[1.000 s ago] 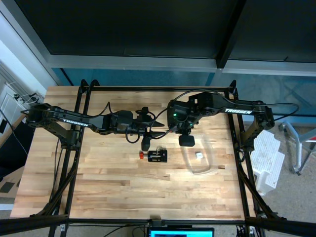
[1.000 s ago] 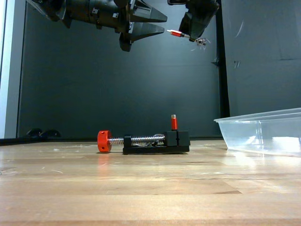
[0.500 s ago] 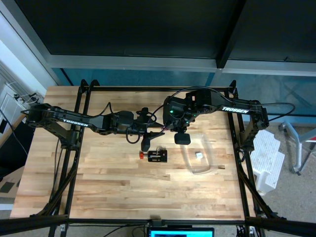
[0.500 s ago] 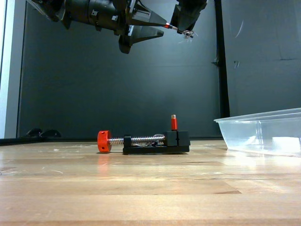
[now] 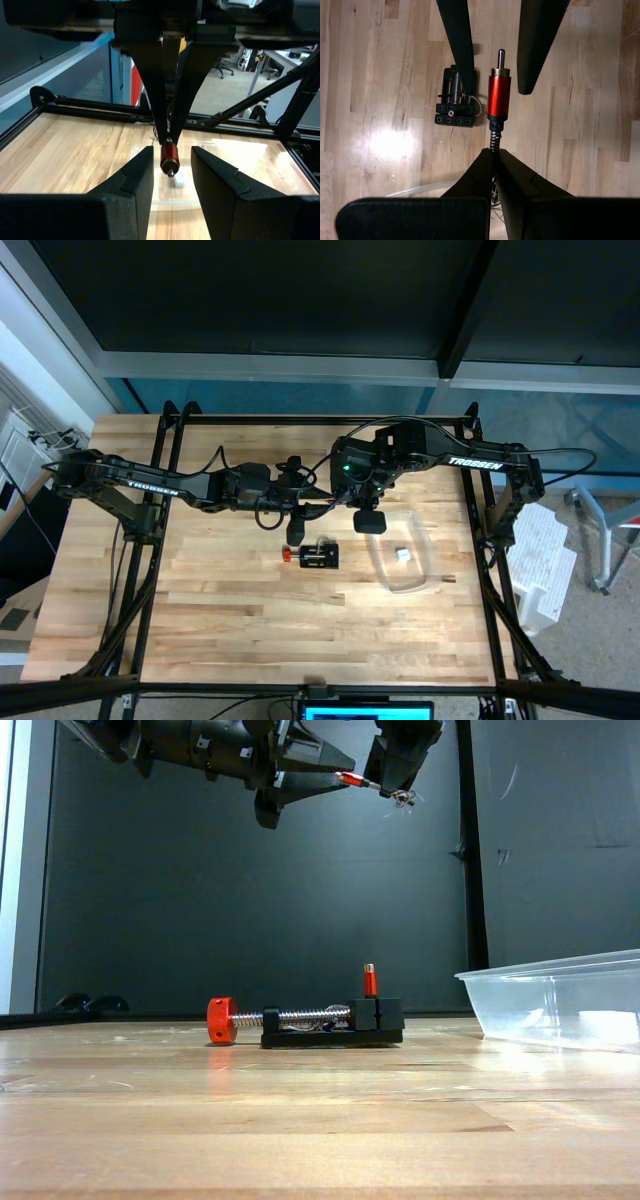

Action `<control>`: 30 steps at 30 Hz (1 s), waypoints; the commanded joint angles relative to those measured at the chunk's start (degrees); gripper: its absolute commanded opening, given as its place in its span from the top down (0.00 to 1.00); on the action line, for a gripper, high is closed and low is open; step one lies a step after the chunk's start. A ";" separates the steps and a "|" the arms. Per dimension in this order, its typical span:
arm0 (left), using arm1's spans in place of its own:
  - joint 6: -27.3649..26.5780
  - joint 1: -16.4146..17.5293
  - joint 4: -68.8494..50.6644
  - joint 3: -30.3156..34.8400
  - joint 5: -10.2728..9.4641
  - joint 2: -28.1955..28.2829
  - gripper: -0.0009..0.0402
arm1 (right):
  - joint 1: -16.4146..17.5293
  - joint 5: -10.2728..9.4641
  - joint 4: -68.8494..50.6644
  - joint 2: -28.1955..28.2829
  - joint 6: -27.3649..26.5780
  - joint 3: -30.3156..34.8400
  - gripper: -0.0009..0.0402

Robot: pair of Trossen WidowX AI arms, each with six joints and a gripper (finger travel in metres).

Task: Pick the rca connector and install on the hub

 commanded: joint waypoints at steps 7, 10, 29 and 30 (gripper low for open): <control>0.09 0.00 -0.79 0.02 0.31 -0.04 0.84 | 0.00 0.07 0.26 0.02 0.28 -0.02 0.98; 0.09 0.00 -0.74 0.02 0.31 -0.04 0.86 | 0.00 0.07 0.31 0.02 0.31 -0.02 0.98; 0.09 0.00 -0.76 0.02 0.50 -0.04 0.93 | 0.00 0.07 0.61 0.00 0.22 -0.02 0.85; 0.09 0.00 -0.76 0.02 0.50 -0.04 0.93 | 0.00 0.04 0.61 0.00 0.24 -0.02 0.82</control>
